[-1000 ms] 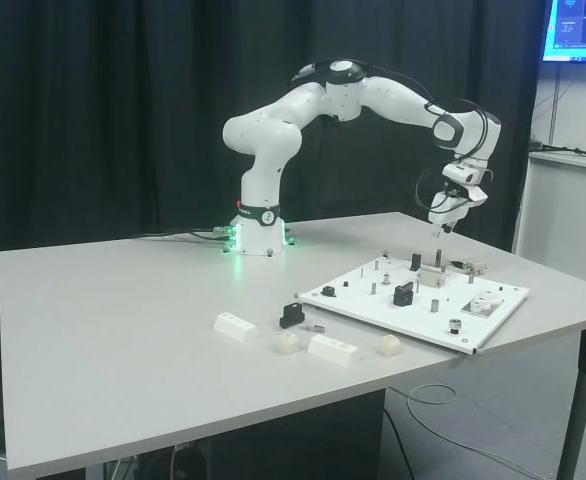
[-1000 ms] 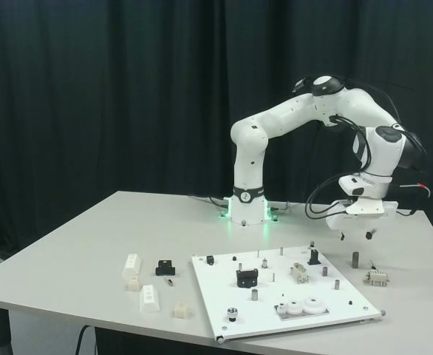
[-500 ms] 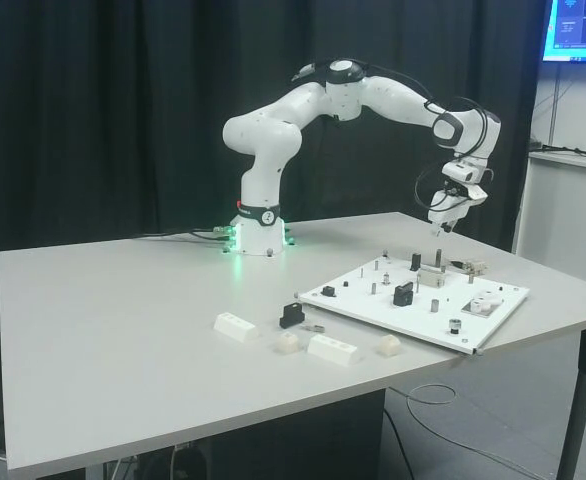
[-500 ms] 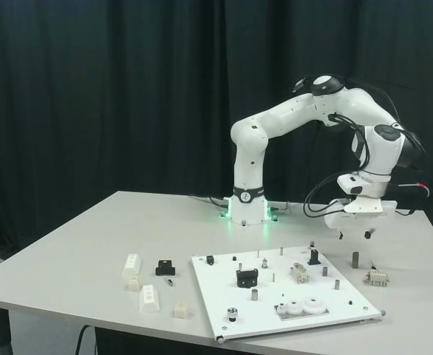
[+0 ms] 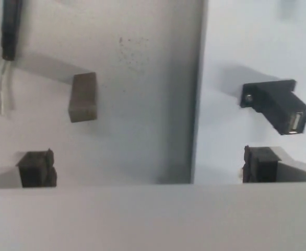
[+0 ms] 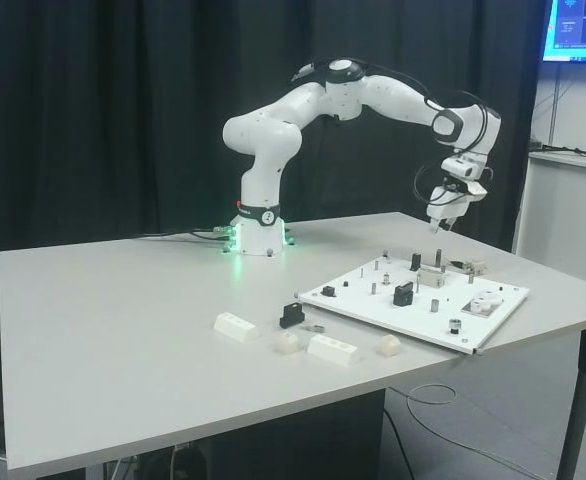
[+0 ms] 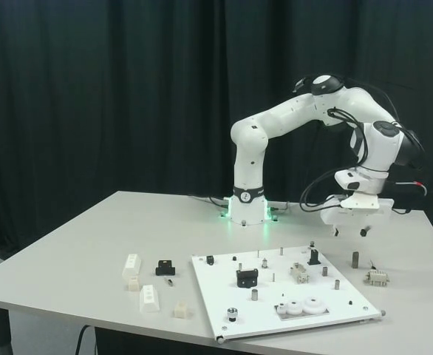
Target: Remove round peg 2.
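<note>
We keep lifting our gripper (image 7: pixel 349 232), fingers apart and empty, away from the round peg (image 7: pixel 355 259) standing on the table (image 7: pixel 91 251) just beside the white board (image 7: pixel 209 290); removal looks finished.

Even bright room light; wrist view blurred, soft shadows

The arm (image 7: pixel 290 118) looks like smooth, shiny white plastic. The table (image 6: pixel 123 310) is matt grey. The white board (image 7: pixel 216 296) looks smooth. The curtain (image 7: pixel 91 89) is black cloth.
</note>
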`<state>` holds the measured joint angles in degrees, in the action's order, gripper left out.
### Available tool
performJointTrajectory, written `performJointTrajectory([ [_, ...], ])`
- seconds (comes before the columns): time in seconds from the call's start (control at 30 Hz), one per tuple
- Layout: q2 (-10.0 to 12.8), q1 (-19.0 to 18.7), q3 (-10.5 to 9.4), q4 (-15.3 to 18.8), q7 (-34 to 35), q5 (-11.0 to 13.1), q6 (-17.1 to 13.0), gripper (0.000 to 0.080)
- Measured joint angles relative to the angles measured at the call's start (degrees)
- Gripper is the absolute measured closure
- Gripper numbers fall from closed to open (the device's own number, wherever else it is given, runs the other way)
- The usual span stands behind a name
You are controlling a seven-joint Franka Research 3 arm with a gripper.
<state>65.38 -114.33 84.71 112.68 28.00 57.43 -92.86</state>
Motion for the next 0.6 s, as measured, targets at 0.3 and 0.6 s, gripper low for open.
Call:
performJointTrajectory([
  [0.3,0.0,-0.08,0.83,1.89,-2.0,-4.08,0.0,0.0003],
  [0.6,-0.01,-0.15,2.51,6.86,-6.68,-5.21,-0.89,0.0003],
])
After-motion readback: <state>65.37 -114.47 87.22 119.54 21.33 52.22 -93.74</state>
